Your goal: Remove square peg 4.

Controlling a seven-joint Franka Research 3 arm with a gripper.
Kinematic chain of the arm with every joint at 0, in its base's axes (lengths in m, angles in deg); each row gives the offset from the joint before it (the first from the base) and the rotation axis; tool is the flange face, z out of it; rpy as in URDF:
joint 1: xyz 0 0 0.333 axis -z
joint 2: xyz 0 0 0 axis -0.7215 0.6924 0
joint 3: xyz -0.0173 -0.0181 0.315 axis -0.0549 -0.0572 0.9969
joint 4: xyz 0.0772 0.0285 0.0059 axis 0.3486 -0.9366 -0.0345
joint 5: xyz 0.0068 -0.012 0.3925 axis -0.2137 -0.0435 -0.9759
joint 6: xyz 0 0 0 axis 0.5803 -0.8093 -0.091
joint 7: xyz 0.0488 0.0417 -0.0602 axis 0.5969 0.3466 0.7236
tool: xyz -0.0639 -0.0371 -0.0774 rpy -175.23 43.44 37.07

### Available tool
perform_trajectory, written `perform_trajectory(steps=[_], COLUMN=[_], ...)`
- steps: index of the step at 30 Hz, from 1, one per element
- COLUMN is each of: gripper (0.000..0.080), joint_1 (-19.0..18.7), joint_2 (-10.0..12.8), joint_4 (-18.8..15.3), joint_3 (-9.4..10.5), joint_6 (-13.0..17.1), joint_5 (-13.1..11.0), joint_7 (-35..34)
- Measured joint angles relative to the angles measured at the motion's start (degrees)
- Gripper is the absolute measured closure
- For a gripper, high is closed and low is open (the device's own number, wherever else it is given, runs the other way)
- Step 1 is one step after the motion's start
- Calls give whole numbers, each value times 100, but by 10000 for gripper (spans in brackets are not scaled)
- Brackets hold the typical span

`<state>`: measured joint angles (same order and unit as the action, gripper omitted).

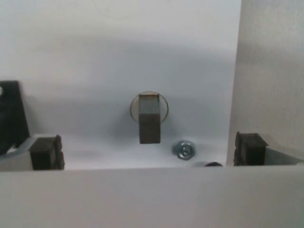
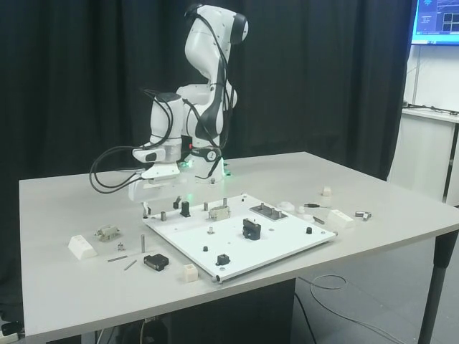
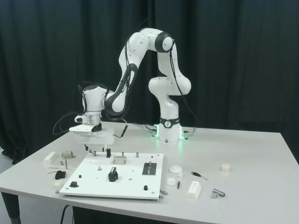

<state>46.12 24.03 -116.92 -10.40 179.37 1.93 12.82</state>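
Note:
The wrist view shows a dark square peg (image 1: 148, 118) standing upright in a round socket of the white board (image 1: 118, 57). My gripper (image 1: 148, 151) is open, with one black fingertip (image 1: 46, 153) on each side of the peg and not touching it. From the first room view the gripper (image 2: 153, 210) hangs low over the board's far left corner, where the small peg (image 2: 163, 215) stands. The second room view has the gripper (image 3: 94, 148) just above the same peg (image 3: 94, 153). Nothing is held.
A screw head (image 1: 184, 149) sits beside the peg, and a black upright part (image 2: 185, 208) stands close by on the board (image 2: 280, 247). Loose white blocks (image 2: 81, 246), pins and a black piece (image 2: 155, 261) lie on the grey table (image 2: 57, 201) left of the board.

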Motion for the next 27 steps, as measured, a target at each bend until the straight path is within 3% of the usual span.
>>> perform_trajectory(steps=[4, 18, 27], gripper=[3, 3, 3], joint_1=[9, 8, 8], joint_2=[66, 267, 315], joint_4=[0, 13, 35], joint_3=[0, 16, 23], joint_6=[67, 207, 209], joint_5=[-123, -897, -1165], joint_7=[106, 692, 1000])
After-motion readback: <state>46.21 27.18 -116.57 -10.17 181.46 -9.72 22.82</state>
